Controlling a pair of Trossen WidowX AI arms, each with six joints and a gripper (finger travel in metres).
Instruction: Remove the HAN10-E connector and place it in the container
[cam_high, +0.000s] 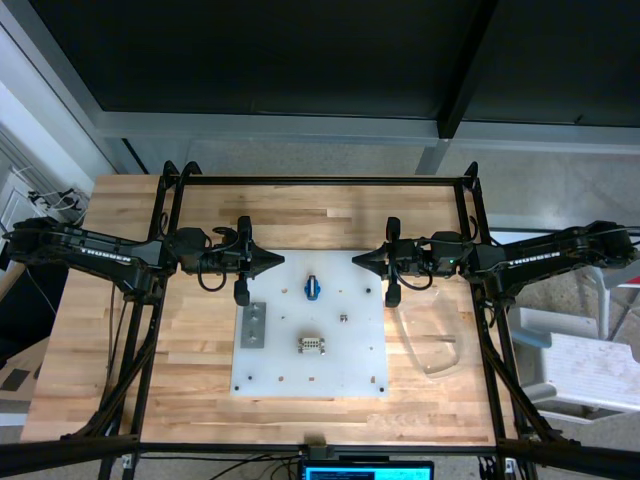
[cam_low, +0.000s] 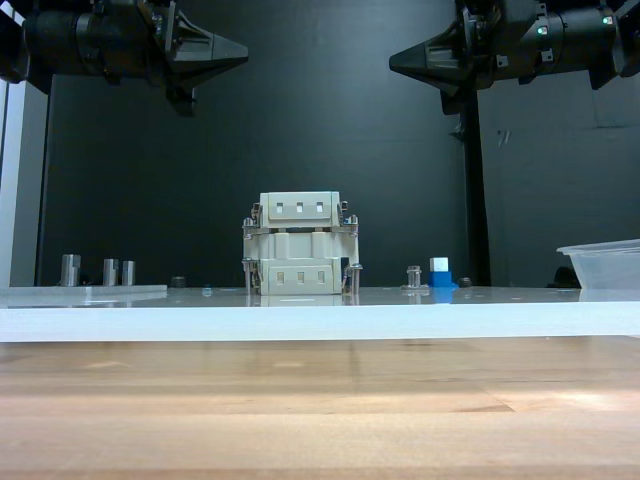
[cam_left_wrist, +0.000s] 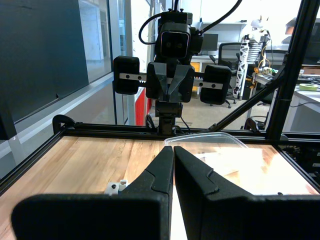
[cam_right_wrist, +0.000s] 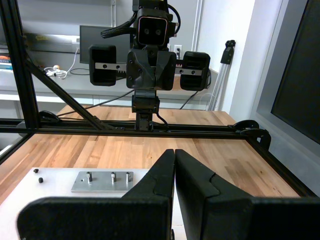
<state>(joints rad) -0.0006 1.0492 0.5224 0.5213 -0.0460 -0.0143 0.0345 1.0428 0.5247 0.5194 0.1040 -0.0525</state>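
The HAN10-E connector (cam_high: 311, 344) (cam_low: 299, 249) is a small grey-beige block standing on the white board (cam_high: 350, 372), toward its near middle. The clear container (cam_high: 430, 338) (cam_low: 604, 262) (cam_left_wrist: 207, 139) sits on the wood just right of the board. My left gripper (cam_high: 283, 260) (cam_low: 243, 48) (cam_left_wrist: 173, 150) hovers high over the board's far left edge, shut and empty. My right gripper (cam_high: 355, 258) (cam_low: 393, 62) (cam_right_wrist: 174, 152) hangs opposite it over the far right edge, also shut and empty. Both point inward at each other, well above the connector.
A blue upright piece (cam_high: 312, 288) (cam_low: 440, 275) stands at the board's far middle. A flat grey block (cam_high: 253, 325) (cam_right_wrist: 102, 181) with pegs lies on the board's left side. A black frame (cam_high: 320, 181) rims the table. A screen (cam_high: 367, 470) sits at the near edge.
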